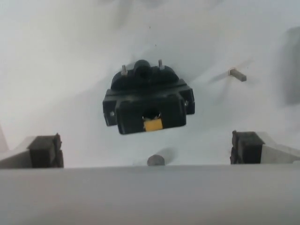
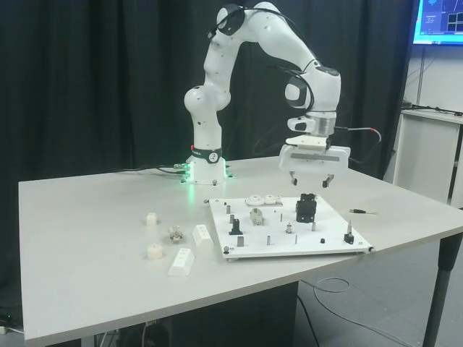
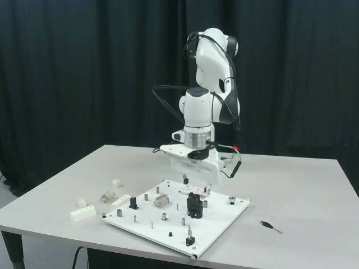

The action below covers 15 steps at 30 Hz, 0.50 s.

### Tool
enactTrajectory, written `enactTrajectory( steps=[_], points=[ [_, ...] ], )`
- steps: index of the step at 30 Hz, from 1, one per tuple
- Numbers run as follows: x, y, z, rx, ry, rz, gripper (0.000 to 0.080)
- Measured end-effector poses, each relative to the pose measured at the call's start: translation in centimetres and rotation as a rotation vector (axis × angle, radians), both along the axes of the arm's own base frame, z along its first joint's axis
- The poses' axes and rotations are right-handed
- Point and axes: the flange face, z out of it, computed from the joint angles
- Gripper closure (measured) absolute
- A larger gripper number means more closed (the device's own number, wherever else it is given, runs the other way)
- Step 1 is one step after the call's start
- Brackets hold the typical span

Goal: Remove D-SUB.

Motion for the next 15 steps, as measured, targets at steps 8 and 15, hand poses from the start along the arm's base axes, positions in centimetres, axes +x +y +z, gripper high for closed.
enactTrajectory(
  steps=[8,15],
  points=[
    [0.3,-0.3,-1.3,0.0,-0.005,-0.017,0.0003],
    [0.4,-0.7,-2.2,0.017,0.0,-0.007,0.0003]
  ],
)
